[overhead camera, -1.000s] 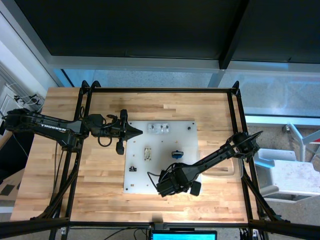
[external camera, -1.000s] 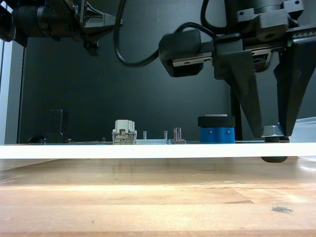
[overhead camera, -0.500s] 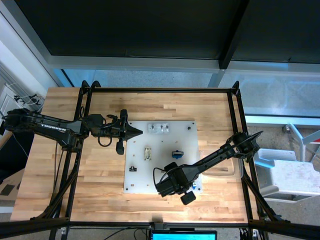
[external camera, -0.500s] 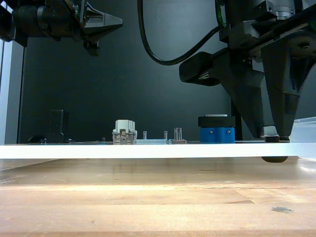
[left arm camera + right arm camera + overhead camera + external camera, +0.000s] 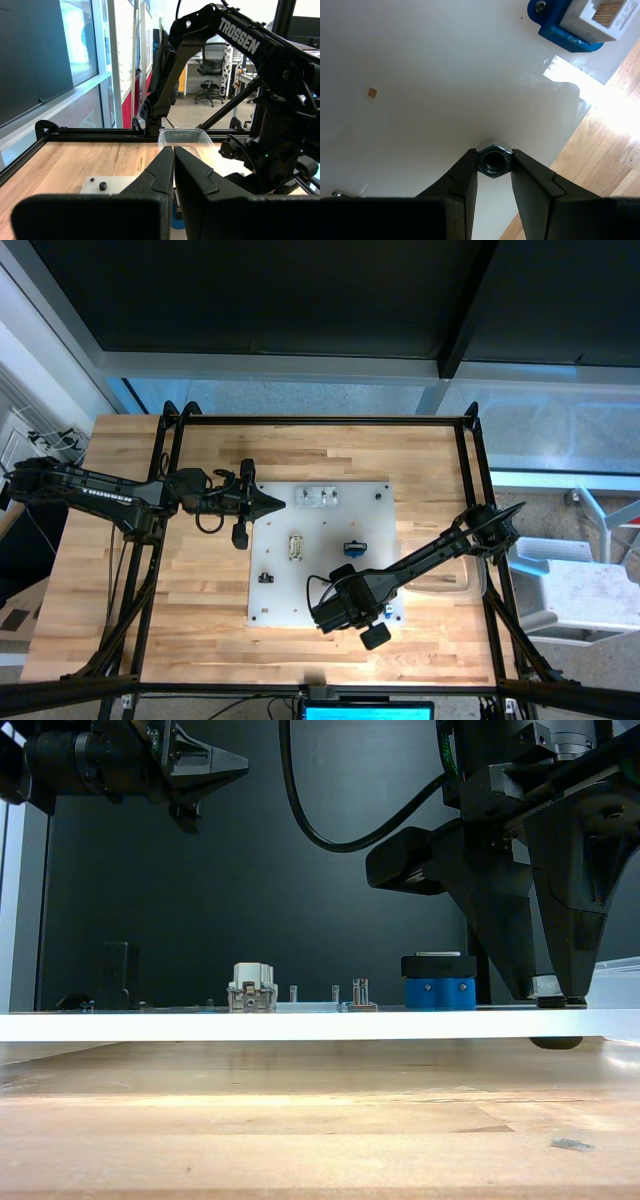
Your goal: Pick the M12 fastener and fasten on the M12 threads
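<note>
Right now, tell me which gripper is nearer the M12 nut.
Right. The right gripper is shut on the M12 nut at the board's near right edge; the left gripper hovers over its far left.

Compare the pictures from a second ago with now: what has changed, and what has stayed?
The right gripper has turned about its own axis, swinging its camera housing toward the near side, while staying shut on the nut at the near right edge of the white board. The left gripper stays parked, shut, above the board's left edge. Nothing else moved.
</note>
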Robot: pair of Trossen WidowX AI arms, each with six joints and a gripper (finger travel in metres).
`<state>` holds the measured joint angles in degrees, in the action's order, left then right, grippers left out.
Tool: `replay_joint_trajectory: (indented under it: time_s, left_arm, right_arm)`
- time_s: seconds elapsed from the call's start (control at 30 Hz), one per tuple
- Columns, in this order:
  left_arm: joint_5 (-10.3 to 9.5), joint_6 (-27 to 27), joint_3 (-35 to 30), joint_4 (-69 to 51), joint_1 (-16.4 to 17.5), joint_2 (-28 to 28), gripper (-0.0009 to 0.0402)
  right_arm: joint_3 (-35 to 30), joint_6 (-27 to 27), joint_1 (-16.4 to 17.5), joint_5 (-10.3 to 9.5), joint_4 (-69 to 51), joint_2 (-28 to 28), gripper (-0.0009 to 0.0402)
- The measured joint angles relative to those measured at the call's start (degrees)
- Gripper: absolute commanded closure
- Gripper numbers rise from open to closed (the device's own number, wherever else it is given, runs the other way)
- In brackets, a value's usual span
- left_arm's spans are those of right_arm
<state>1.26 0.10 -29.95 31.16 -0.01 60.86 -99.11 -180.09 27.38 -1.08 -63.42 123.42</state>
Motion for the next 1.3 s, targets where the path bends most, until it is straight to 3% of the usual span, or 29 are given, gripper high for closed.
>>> replay_joint_trajectory:
  time_s: [0.6,0.73,1.03,1.3]
  left_arm:
    - [-0.02,0.00,0.00,0.02,0.00,0.00,0.0393]
    - [-0.02,0.02,0.02,0.00,0.00,0.00,0.0393]
    - [-0.02,0.00,0.02,0.00,0.00,0.00,0.0393]
    - [0.00,0.00,0.00,0.02,0.00,0.00,0.0393]
  right_arm:
    - [0.00,0.59,0.13,-0.35,0.44,0.00,0.0350]
    - [0.00,0.61,0.09,-1.51,0.59,0.00,0.0323]
    - [-0.24,0.61,0.26,-2.08,1.20,-0.13,0.0245]
    - [-0.24,0.59,0.44,-2.25,-0.13,-1.57,0.0217]
